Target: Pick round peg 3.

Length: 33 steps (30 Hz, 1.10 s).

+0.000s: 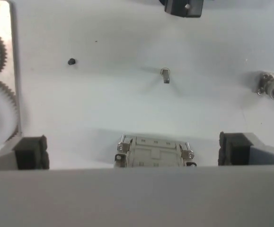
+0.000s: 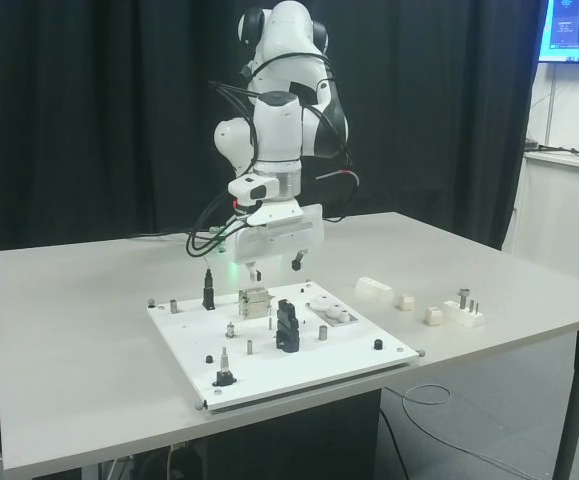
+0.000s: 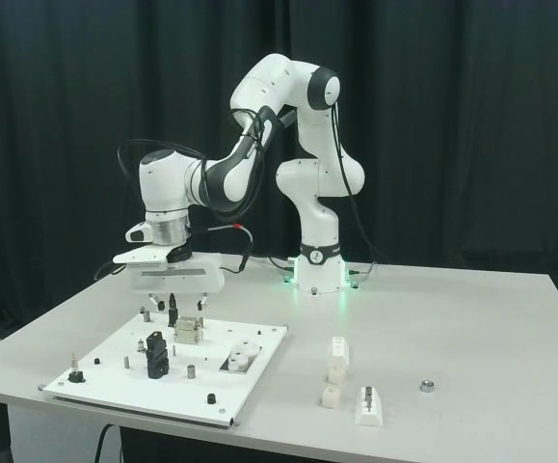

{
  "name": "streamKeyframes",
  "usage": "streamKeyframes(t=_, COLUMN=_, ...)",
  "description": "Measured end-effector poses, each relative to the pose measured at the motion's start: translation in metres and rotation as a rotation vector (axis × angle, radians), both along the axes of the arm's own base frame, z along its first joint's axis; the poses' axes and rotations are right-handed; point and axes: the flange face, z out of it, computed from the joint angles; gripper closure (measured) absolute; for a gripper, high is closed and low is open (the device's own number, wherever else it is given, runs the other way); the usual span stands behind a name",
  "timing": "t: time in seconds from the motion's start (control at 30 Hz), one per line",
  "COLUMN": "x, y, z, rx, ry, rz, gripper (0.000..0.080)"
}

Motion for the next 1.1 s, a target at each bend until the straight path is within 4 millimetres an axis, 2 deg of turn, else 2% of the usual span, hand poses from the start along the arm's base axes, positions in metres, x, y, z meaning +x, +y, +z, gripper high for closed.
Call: streamKeyframes(t=1.1, x=0.0036, y=0.0057, z=0.0079, rx=-0.005, ry=-0.008, rz=-0.013, gripper=0.0003)
